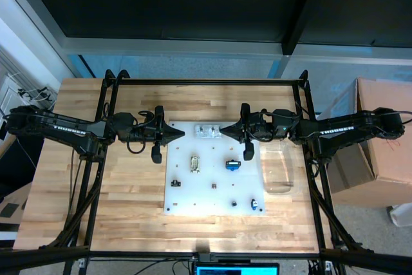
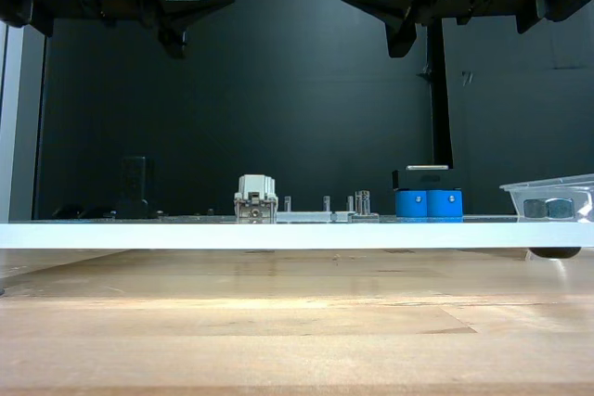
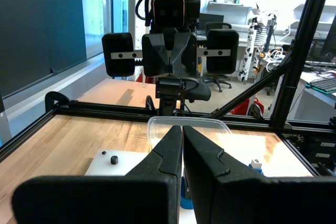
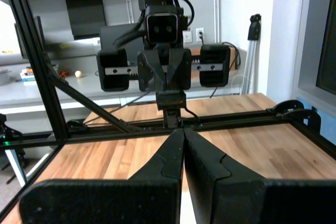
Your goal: Unfasten the M12 nut and place it in the container
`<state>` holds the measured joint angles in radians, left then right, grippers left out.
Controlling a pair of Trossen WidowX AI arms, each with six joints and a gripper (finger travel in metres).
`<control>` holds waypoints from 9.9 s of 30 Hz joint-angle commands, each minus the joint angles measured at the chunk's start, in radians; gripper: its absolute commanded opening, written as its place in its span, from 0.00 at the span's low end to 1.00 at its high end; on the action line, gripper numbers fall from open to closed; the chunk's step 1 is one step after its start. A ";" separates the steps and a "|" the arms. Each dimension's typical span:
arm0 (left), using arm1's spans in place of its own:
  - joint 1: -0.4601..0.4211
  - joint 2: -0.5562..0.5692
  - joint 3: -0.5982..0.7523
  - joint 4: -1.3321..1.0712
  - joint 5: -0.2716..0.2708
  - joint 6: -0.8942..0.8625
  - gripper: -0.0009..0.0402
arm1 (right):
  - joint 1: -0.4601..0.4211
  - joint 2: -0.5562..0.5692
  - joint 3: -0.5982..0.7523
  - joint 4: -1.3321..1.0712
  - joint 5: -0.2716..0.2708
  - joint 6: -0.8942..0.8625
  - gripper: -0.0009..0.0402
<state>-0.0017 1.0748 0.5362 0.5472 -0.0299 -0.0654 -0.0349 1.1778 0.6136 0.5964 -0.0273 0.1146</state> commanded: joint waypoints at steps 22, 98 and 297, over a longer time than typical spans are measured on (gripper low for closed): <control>0.000 0.000 0.000 0.000 0.000 0.000 0.02 | 0.173 0.089 0.352 -0.970 0.116 0.073 0.02; 0.000 0.000 0.000 0.000 0.000 0.000 0.02 | 0.546 0.893 1.021 -1.654 0.053 0.660 0.64; 0.000 0.000 0.000 0.001 0.000 0.000 0.02 | 0.572 0.689 0.797 -1.563 0.166 0.429 0.02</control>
<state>-0.0017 1.0748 0.5358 0.5468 -0.0303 -0.0658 0.5385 1.8721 1.4101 -0.9684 0.1722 0.5442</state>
